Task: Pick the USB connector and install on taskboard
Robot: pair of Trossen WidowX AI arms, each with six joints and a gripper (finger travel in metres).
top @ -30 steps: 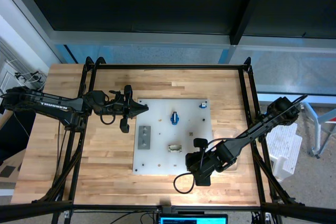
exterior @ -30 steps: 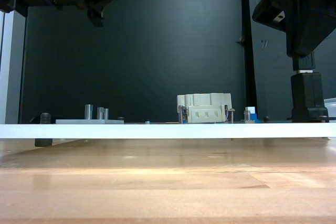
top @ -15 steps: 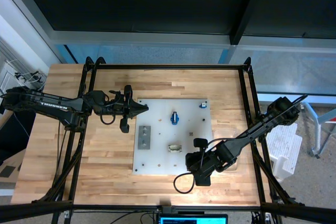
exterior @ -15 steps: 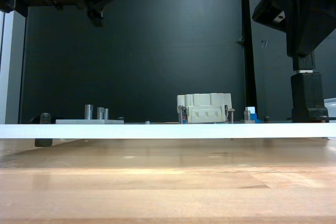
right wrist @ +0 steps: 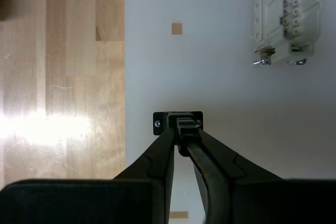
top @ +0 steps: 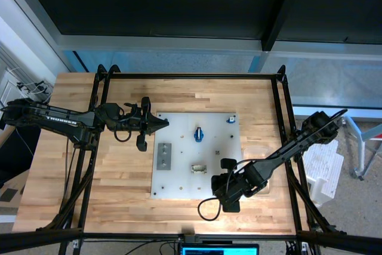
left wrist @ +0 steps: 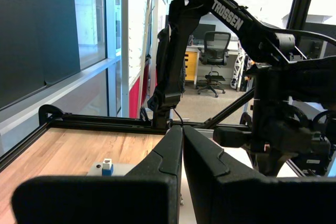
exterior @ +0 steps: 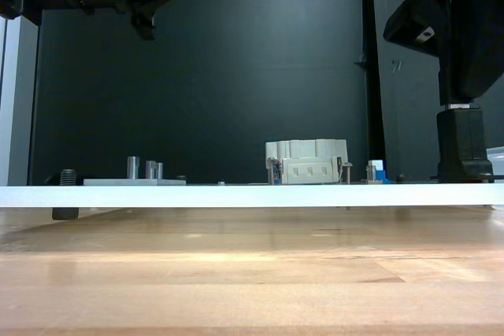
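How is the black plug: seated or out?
Partly in: right hand holds the USB connector in the taskboard's socket, metal showing above. Left hand, shut, hovers over its far-left corner.

High cam: above near table (top: 71,165) edge, angled down and away, whole taskboard (top: 179,189) seen. Low cam: tabletop height, level, close to its edge. Left wrist cam: level along closed left gripper (left wrist: 182,129), above taskboard's left edge. Right wrist cam: straight down, close, along right gripper (right wrist: 181,136) clamping USB connector (right wrist: 186,127). Beige connector (right wrist: 286,17) shared by high, low, right wrist
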